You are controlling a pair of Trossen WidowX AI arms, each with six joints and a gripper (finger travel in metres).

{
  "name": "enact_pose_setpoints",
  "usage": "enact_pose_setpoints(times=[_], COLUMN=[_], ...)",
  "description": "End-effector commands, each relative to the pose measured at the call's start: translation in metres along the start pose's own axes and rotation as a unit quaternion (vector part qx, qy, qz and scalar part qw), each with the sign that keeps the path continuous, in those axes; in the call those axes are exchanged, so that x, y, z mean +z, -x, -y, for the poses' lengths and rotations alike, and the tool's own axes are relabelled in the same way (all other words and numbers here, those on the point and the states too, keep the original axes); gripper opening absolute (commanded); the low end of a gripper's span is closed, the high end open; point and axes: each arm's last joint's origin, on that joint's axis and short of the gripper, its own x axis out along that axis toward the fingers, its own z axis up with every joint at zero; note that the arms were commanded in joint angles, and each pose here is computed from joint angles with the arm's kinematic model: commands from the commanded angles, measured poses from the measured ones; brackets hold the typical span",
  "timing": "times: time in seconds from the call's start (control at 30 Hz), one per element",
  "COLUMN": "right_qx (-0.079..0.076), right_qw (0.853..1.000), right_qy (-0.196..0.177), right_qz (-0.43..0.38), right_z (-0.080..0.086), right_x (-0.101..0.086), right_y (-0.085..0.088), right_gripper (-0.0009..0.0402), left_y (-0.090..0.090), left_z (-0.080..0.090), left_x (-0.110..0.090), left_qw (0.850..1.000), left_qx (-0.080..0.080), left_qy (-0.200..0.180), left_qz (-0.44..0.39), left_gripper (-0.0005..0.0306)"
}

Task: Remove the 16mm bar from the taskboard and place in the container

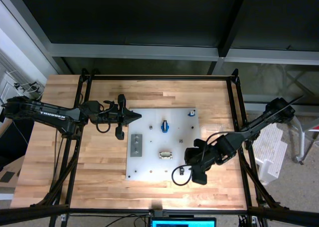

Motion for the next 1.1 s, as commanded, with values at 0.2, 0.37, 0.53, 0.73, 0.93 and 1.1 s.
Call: enact_pose_setpoints(times=[0.2, 0.37, 0.53, 0.73, 0.93, 1.1], right_qx=[-0.005, -0.009, -0.022, -0.058, -0.072, -0.086], right_qw=[1.000, 0.999, 0.998, 0.994, 0.990, 0.984], right_qy=[0.011, 0.020, 0.026, 0.037, 0.061, 0.091], right_qz=[-0.020, -0.029, -0.045, -0.083, -0.103, -0.123], right_z=[-0.013, -0.017, -0.017, -0.013, -0.015, -0.017], right_x=[-0.010, -0.015, -0.018, -0.026, -0.030, -0.036], right_y=[-0.012, -0.017, -0.023, -0.029, -0.041, -0.054], right_gripper=[0.0228, 0.0240, 0.0246, 0.0256, 0.0256, 0.0256], left_y=[0.000, 0.000, 0.000, 0.000, 0.000, 0.000], left_z=[0.000, 0.000, 0.000, 0.000, 0.000, 0.000], left_x=[0.000, 0.000, 0.000, 0.000, 0.000, 0.000], left_qw=[1.000, 1.000, 1.000, 1.000, 1.000, 1.000], left_qx=[0.000, 0.000, 0.000, 0.000, 0.000, 0.000], left_qy=[0.000, 0.000, 0.000, 0.000, 0.000, 0.000], left_qz=[0.000, 0.000, 0.000, 0.000, 0.000, 0.000], left_gripper=[0.0000, 0.0000, 0.0000, 0.0000, 0.0000, 0.0000])
